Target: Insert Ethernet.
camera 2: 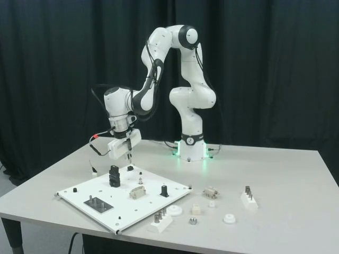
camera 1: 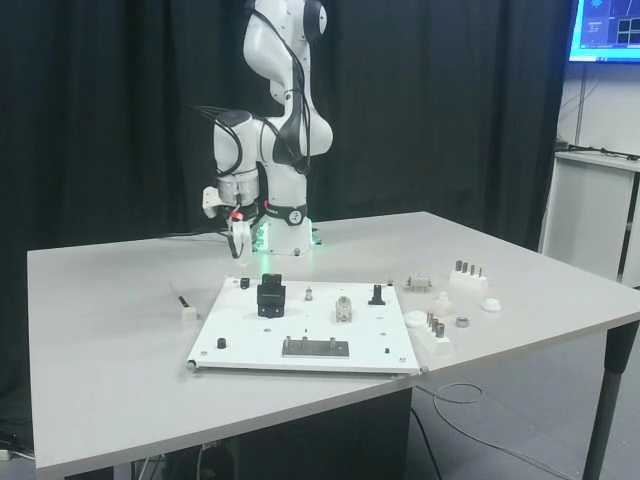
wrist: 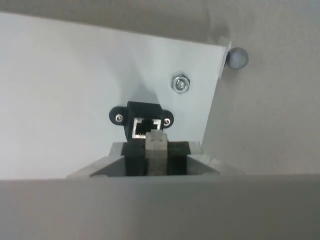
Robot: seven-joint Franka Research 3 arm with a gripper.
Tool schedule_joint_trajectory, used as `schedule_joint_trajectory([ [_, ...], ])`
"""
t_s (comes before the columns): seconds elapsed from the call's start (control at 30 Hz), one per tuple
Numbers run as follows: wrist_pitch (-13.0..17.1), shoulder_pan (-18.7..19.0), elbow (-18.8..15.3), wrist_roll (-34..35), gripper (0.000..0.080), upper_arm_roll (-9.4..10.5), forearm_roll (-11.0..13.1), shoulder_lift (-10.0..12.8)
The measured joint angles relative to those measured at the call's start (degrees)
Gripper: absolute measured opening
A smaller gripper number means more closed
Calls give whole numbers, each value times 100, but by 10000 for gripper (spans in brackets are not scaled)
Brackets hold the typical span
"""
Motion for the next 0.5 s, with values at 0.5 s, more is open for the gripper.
schedule_joint_trajectory([
  [0.5, 147, 0, -1, -161, 88, -19, 82, 98],
])
